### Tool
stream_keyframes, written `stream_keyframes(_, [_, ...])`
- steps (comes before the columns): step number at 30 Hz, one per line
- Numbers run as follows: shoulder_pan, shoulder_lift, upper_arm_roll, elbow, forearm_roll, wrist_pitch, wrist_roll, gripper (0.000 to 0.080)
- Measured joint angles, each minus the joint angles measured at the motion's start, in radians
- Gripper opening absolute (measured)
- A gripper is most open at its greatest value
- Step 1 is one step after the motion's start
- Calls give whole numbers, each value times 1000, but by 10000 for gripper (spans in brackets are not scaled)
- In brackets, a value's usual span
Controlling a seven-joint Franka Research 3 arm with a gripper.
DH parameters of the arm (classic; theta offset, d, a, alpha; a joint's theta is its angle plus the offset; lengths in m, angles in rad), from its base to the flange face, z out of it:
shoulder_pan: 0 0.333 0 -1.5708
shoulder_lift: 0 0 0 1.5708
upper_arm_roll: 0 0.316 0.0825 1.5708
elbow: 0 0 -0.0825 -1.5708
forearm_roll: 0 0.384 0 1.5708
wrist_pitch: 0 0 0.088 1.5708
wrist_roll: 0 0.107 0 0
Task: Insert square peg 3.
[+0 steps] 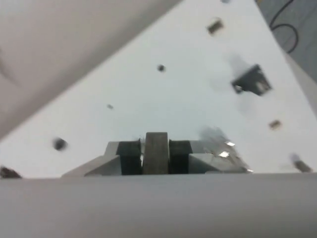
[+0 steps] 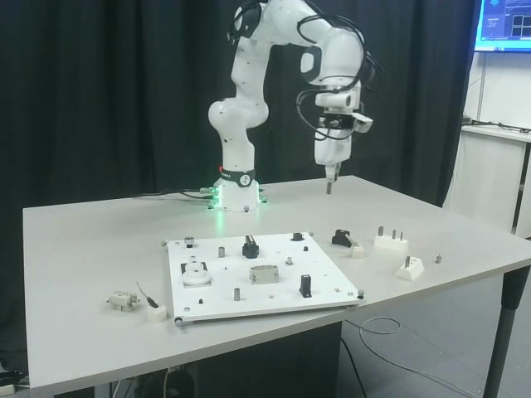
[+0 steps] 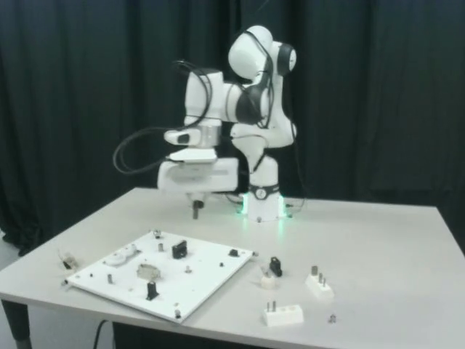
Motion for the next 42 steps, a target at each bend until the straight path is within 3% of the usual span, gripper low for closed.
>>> stream_keyframes(6, [-46,21,0,30,1,-16,-143,116])
stream_keyframes(29, [-158,131,6,136,22,-18,-470,116])
stream_keyframes(42, [-262,219,59,236,62,-30,-631,116])
